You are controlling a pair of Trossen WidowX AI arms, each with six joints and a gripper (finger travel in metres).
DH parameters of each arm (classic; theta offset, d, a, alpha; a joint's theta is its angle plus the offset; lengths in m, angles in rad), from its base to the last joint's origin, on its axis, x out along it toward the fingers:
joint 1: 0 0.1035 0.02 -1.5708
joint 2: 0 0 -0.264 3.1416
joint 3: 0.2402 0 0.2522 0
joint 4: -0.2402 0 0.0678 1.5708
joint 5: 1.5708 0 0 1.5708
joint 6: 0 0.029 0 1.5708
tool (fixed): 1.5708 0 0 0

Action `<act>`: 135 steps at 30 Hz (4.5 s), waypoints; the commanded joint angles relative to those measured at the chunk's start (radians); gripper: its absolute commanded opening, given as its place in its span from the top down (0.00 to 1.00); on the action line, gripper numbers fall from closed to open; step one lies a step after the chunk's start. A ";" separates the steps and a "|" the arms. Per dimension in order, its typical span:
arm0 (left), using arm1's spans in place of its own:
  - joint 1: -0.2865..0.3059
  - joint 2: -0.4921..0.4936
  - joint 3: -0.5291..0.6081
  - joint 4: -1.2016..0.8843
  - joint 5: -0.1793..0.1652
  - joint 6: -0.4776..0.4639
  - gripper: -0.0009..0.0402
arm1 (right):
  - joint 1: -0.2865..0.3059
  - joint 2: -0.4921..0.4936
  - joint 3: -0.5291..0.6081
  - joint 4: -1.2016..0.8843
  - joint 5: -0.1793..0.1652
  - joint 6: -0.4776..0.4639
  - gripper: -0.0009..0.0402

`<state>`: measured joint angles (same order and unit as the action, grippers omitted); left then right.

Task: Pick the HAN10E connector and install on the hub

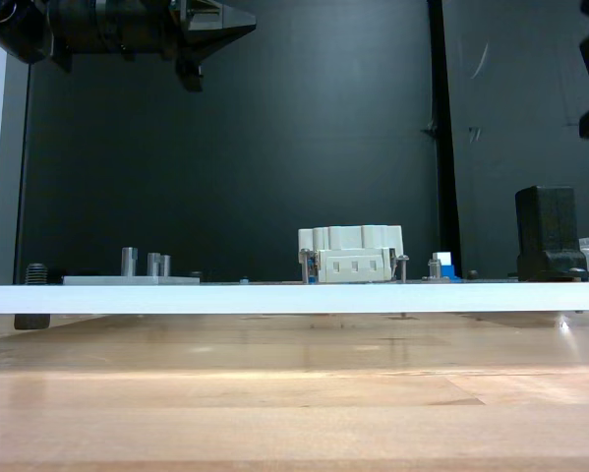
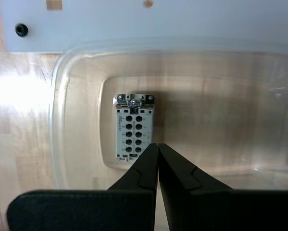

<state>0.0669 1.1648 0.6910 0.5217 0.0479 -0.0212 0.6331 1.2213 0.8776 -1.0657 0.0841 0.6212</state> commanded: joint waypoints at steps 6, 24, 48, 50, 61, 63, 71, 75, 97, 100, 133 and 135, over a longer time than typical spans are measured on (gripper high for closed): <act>0.000 0.000 0.000 0.000 0.000 0.000 0.98 | 0.003 -0.011 0.089 -0.096 0.002 0.001 0.98; 0.000 0.000 0.000 0.000 0.000 0.000 0.98 | 0.009 -0.008 0.092 -0.096 0.029 0.035 0.62; 0.000 0.000 0.000 0.000 0.000 0.000 0.98 | 0.023 0.034 0.091 -0.095 0.029 0.064 0.34; 0.000 0.000 0.000 0.000 0.000 0.000 0.98 | 0.024 0.043 0.086 -0.088 0.030 0.079 0.34; 0.000 0.000 0.000 0.000 0.000 0.000 0.98 | 0.054 0.098 0.037 -0.004 0.029 0.081 0.34; 0.000 0.000 0.000 0.000 0.000 0.000 0.98 | 0.056 0.098 0.028 0.008 0.028 0.082 0.34; 0.000 0.000 0.000 0.000 0.000 0.000 0.98 | 0.068 0.125 -0.004 0.058 0.027 0.088 0.34; 0.000 0.000 0.000 0.000 0.000 0.000 0.98 | 0.070 0.129 -0.037 0.117 0.027 0.089 0.34; 0.000 0.000 0.000 0.000 0.000 0.000 0.98 | 0.075 0.167 -0.131 0.253 0.021 0.103 0.34; 0.000 0.000 0.000 0.000 0.000 0.000 0.98 | 0.076 0.166 -0.147 0.271 0.020 0.103 0.34; 0.000 0.000 0.000 0.000 0.000 0.000 0.98 | 0.076 0.158 -0.169 0.287 0.019 0.102 0.71; 0.000 0.000 0.000 0.000 0.000 0.000 0.98 | 0.076 0.153 -0.169 0.287 0.019 0.102 0.75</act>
<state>0.0669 1.1645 0.6907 0.5213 0.0479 -0.0212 0.7090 1.3781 0.7086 -0.7780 0.1032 0.7235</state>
